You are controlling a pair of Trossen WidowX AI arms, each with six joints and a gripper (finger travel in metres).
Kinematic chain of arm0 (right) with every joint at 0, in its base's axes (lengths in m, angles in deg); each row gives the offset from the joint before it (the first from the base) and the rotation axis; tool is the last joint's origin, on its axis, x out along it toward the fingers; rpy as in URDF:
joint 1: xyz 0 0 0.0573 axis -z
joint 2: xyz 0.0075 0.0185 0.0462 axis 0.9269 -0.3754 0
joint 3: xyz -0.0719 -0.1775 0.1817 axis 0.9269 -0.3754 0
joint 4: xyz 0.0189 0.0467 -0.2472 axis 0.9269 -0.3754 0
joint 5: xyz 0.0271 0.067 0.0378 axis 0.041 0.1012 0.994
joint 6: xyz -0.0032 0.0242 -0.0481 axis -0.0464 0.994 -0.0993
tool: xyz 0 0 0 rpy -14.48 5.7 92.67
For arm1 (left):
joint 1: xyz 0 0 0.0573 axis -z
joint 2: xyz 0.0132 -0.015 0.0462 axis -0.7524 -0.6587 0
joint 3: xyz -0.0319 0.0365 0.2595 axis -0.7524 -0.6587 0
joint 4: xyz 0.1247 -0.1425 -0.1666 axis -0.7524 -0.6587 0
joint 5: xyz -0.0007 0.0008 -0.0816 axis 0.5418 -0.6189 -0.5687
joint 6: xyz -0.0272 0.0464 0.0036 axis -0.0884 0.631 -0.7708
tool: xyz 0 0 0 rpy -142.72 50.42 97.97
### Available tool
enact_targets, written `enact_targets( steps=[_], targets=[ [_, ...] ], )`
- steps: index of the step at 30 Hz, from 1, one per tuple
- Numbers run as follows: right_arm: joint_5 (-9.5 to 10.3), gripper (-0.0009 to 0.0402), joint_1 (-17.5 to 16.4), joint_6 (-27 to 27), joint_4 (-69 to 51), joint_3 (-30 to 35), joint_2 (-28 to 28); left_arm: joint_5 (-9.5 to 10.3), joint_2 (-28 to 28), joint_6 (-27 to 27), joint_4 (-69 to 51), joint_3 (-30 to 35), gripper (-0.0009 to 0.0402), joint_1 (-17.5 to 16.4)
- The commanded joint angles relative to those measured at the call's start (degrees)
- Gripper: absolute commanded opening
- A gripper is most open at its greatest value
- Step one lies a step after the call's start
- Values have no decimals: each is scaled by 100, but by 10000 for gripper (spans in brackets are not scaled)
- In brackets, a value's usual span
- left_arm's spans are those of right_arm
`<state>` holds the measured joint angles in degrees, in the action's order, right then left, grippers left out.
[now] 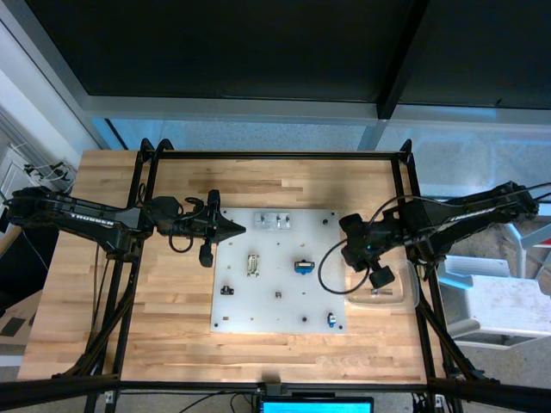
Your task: Pick the M12 fastener and fasten on the M12 threads
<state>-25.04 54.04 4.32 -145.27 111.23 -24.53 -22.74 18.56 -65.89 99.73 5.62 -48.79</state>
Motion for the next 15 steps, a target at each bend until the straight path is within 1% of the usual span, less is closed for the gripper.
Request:
enact_targets(
  steps=[1,3,5,11,15],
  targets=[
    [-4,0,-199,20,-317,-9,-70,0,0,2,0,2,0,0],
    [-20,0,-343,33,-553,-9,-131,0,0,2,0,2,0,0],
    [-166,0,-494,31,-756,-9,-221,0,0,2,0,2,0,0],
    [-164,0,-866,22,-1073,-33,-424,0,0,2,2,2,0,0],
    [-153,0,-1108,-15,-1093,-208,-452,0,0,2,0,2,0,-2]
  ],
)
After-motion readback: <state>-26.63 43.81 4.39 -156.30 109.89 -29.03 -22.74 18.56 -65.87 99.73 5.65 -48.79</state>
